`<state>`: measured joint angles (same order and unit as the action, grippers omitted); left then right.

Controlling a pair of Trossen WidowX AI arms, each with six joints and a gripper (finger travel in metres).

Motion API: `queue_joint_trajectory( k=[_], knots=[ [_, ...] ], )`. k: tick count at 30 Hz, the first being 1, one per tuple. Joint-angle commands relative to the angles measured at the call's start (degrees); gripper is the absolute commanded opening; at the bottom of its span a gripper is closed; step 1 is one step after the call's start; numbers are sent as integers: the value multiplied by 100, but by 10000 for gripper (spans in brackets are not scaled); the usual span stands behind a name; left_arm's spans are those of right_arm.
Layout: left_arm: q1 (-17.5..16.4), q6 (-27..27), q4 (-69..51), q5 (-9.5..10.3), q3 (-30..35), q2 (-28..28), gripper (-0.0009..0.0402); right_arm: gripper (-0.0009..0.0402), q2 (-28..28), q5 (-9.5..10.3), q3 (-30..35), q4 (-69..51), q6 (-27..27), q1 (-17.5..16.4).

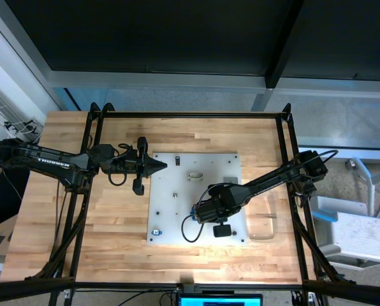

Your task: Pick the 16mm cylinder and place it in the container

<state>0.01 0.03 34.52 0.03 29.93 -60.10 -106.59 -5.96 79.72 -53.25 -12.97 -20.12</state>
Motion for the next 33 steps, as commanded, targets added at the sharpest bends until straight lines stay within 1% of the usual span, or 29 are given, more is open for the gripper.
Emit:
queue_joint_trajectory(
  k=[1,8,18,24,33],
  knots=[
    [0,-2,2,-2,2,0,0,19,48,-2,9,-9,-7,-2],
    [0,-2,2,-2,2,0,0,19,232,-2,9,-83,-7,0],
    [0,-2,2,-2,2,0,0,19,684,0,7,-481,-37,-2],
    [0,-2,2,-2,2,0,0,19,1019,13,-87,-610,-321,-20],
    [0,-2,2,-2,2,0,0,19,1504,15,-433,-706,-780,-127]
  ],
)
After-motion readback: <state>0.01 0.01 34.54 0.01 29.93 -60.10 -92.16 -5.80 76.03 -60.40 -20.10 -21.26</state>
